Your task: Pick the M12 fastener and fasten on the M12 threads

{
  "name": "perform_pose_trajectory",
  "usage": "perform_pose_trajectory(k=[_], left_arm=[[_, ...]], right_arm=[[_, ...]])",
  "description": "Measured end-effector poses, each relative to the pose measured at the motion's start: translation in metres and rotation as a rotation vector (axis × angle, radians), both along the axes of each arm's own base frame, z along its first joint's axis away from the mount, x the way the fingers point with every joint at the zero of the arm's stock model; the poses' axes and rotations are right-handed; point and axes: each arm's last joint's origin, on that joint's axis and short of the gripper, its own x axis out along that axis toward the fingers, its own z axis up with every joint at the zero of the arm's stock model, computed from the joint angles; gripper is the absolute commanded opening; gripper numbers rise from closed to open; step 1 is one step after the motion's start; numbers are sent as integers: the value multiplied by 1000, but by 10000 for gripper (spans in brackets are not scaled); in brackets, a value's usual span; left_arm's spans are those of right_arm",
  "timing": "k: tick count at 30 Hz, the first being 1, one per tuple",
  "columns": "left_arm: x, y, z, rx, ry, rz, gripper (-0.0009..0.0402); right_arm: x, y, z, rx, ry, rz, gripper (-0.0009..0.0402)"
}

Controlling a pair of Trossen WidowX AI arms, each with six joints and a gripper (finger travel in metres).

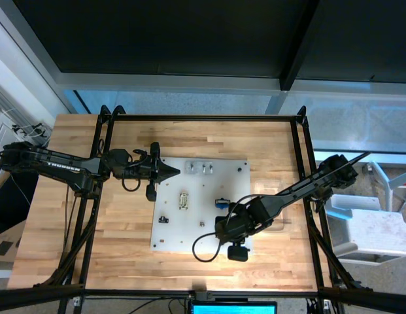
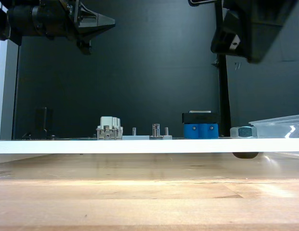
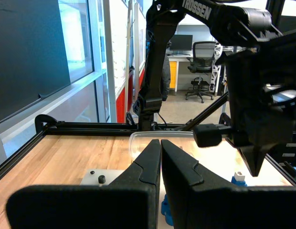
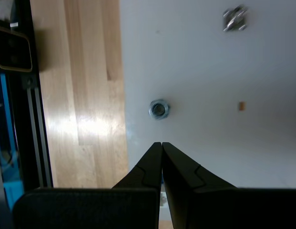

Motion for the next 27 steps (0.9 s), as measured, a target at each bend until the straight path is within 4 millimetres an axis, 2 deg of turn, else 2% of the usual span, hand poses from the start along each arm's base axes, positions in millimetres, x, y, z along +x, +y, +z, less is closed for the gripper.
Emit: perform_pose_trajectory(k=[8,27], left_arm=[[0,0,0,0,0,0,0],[0,0,0,0,1,0,0]], right_arm=[[-4,-1,8,9,-21,5,0],[-5,0,8,9,-21,10,0]])
